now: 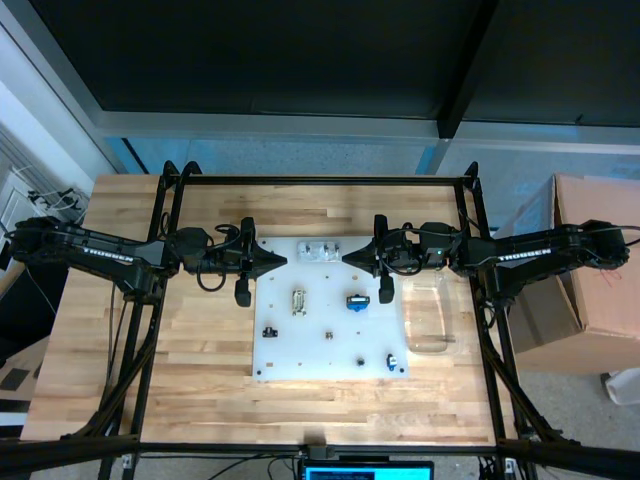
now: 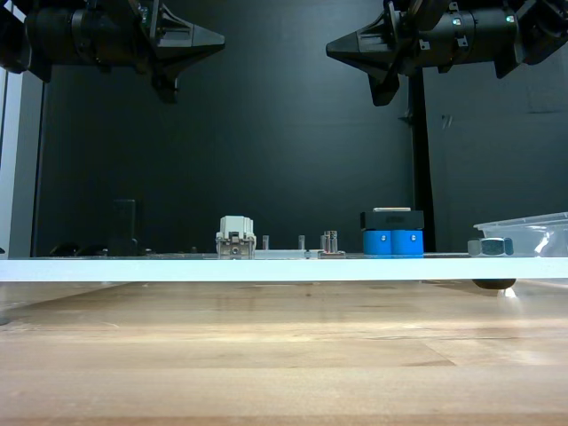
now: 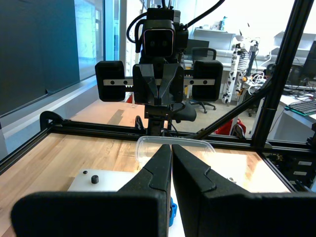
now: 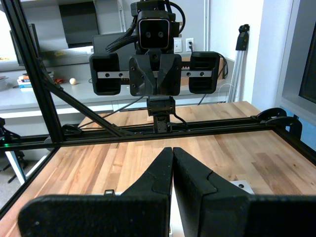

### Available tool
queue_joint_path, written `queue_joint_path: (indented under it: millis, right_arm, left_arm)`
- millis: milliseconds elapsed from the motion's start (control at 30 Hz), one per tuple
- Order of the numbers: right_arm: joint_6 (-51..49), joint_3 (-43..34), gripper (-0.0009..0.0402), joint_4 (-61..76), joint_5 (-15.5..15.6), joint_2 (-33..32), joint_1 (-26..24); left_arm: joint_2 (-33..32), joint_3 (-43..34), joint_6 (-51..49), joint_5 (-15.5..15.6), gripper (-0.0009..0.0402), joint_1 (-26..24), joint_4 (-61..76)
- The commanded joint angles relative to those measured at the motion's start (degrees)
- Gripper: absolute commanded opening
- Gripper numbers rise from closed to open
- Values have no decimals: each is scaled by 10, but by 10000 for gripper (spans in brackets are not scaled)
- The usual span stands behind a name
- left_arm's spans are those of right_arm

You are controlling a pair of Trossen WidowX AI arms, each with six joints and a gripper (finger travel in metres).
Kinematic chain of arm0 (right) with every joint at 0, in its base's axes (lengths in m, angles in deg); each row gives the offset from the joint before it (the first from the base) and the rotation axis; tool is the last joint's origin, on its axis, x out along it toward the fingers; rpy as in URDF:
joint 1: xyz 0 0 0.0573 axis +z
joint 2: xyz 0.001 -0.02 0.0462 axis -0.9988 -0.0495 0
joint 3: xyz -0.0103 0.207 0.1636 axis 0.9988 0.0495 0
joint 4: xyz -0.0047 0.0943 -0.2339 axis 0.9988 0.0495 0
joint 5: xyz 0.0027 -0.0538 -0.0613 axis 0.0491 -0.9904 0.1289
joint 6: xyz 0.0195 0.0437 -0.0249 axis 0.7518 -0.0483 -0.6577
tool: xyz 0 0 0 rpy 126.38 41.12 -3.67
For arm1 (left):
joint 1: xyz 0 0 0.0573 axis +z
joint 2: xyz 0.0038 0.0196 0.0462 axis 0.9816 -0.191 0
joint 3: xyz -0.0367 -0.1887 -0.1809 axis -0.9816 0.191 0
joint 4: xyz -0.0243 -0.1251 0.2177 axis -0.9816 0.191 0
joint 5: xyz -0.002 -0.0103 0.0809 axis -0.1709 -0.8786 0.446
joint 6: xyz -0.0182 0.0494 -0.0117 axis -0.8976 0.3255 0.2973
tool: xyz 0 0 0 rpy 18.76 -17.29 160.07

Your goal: Unfasten the M12 nut and place it in the container

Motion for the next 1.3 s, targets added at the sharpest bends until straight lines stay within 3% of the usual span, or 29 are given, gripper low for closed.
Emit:
queue_joint_path:
  millis: [33, 767, 900, 1300]
  right_arm:
    - [0, 0, 0, 25, 0, 0, 0]
    - [0, -1, 0, 26, -2, 4, 5]
    - [-1, -19, 0, 106, -27, 16, 17]
    - [-1, -152, 0, 456, -26, 30, 40]
  left_arm:
    - [0, 0, 0, 0, 0, 0, 0]
    - [0, 0, 0, 0, 0, 0, 0]
    - [0, 0, 0, 0, 0, 0, 0]
    - [0, 0, 0, 0, 0, 0, 0]
